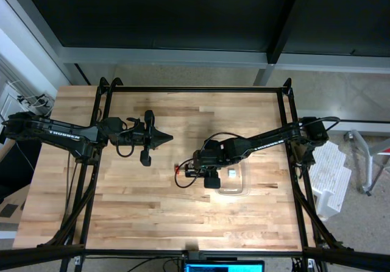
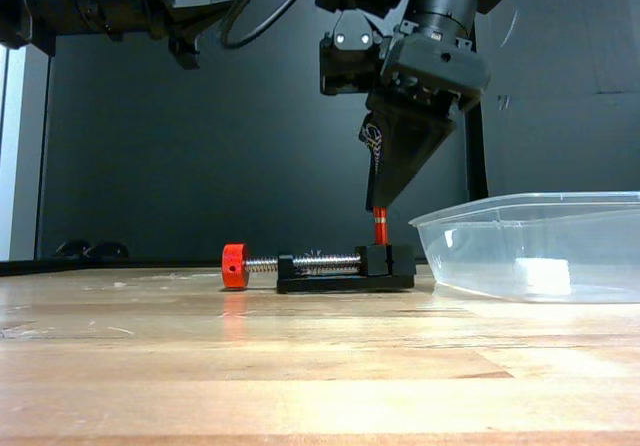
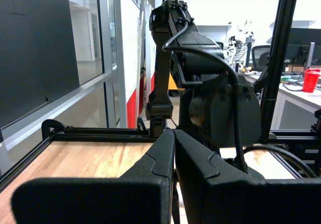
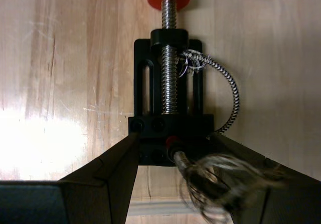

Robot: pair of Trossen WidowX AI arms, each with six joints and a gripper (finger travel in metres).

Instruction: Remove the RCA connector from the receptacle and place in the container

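My right tool [image 4: 174, 135] gapes astride the connector [image 4: 173, 143] in the receptacle [image 4: 170, 113], wire [image 4: 220, 184] blurred; left tool [image 3: 174, 133] clenched above the surface's [image 1: 152, 199] left.

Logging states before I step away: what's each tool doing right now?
Left tool: shut, empty, aloft at the left side.
Right tool: open, straddling the RCA connector at the receptacle.

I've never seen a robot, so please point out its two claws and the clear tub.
Left claw [image 1: 167, 138]: high view, its tip, parked over the table's [image 1: 122, 193] left half.
Right claw [image 2: 379, 202]: low view, its tip, directly over the red plug [image 2: 380, 226].
Clear tub [image 2: 480, 256]: low view, its near wall.
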